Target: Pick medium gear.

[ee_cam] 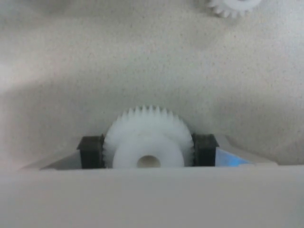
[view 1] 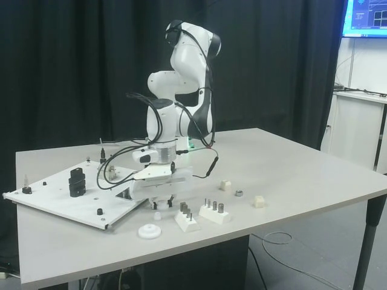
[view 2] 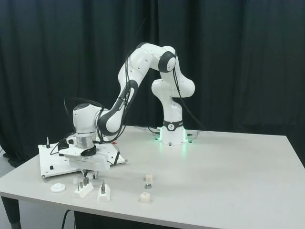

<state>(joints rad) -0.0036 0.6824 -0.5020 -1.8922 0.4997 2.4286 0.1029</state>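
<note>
Your tool [ee_cam: 148, 151] is sitting low over the grey worktop [view 1: 290, 163], and its two black fingers [ee_cam: 91, 152] are pressing against opposite sides of the white medium gear [ee_cam: 148, 140], so it is clamped on that gear. In the wrist view you are looking at the gear's toothed rim, its raised hub and its centre hole between the pads. A second white gear [ee_cam: 233, 6] is lying well apart from it. In the room views you are seeing the tool just beside the tilted white board [view 1: 60, 192], with a larger gear [view 1: 148, 231] and two white peg blocks [view 1: 187, 220] near it on the worktop.
</note>
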